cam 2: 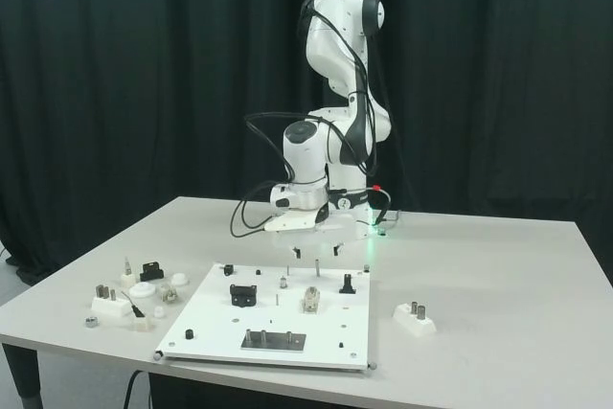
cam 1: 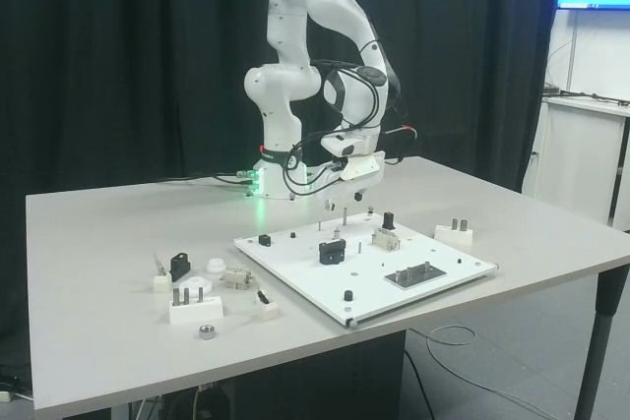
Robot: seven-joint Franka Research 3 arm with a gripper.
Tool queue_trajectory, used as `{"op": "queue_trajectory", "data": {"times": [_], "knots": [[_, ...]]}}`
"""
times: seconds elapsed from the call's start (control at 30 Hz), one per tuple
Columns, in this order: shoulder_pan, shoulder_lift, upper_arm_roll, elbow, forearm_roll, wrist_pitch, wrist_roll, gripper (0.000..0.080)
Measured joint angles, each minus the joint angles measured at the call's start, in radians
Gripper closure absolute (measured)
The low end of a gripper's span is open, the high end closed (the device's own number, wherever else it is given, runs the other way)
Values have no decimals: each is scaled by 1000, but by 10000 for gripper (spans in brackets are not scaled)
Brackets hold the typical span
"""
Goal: Insert round peg 2.
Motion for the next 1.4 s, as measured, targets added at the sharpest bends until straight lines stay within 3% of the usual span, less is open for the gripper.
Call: {"op": "queue_trajectory", "data": {"times": [0.93,1.4], "knots": [[-1,-11,-7,2,-4,0,21,3],[-2,-22,-17,5,-38,17,84,3]]}}
